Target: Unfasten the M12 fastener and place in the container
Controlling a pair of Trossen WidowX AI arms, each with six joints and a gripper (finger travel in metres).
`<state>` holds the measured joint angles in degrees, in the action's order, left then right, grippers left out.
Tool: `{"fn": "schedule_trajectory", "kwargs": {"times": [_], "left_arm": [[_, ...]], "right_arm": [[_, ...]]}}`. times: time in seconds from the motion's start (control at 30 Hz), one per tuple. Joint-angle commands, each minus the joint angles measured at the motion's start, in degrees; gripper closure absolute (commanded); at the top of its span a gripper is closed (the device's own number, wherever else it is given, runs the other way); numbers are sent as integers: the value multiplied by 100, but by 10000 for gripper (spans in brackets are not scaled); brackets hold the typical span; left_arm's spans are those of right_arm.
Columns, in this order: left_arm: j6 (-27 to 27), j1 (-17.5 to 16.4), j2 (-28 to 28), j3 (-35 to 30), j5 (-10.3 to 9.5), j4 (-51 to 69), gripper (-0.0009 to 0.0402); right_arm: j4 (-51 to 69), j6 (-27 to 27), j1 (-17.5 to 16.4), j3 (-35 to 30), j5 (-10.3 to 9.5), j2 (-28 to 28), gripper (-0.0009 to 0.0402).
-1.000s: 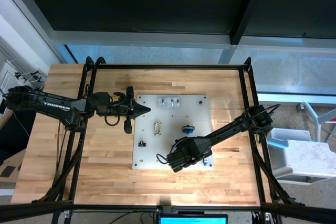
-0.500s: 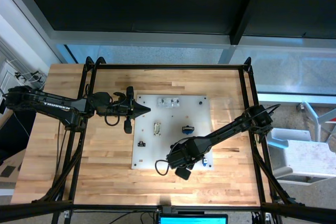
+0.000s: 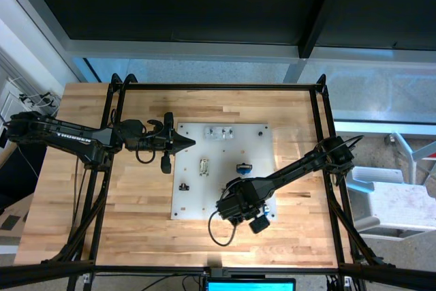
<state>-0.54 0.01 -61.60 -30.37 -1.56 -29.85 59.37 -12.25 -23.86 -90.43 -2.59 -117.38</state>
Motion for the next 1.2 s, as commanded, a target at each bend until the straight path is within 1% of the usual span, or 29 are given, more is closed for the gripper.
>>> {"fn": "schedule_trajectory", "kwargs": {"times": [0.03,0.1,0.17,0.27,0.43,0.6,0.67,0.8,0.97,1.03,1.1,1.2], "left_arm": [[0,0,0,0,0,-2,393],[0,0,0,0,2,-2,393],[0,0,0,0,0,-2,393],[0,0,0,0,2,-2,393],[0,0,0,0,0,-2,393],[0,-2,0,0,0,-2,393],[0,0,0,0,2,-2,393],[0,0,0,0,0,-2,393],[0,-2,0,0,2,-2,393],[0,0,0,0,0,-2,393],[0,0,0,0,0,-2,393],[0,-2,0,0,2,-4,393]], "right_arm": [[59,-907,0,-2,2,28,370],[63,-1351,4,0,2,39,370],[59,-1670,4,-2,2,46,370],[52,-1939,4,0,2,72,370],[55,-1978,4,-2,2,188,370],[90,-1941,31,0,-2,505,370],[146,-1869,74,-2,-2,658,370],[376,-1497,232,0,-2,922,370],[634,-334,579,66,0,1185,370],[675,0,750,155,0,1305,370],[673,151,903,319,0,1464,370],[664,151,1130,634,2,1742,370]]}}
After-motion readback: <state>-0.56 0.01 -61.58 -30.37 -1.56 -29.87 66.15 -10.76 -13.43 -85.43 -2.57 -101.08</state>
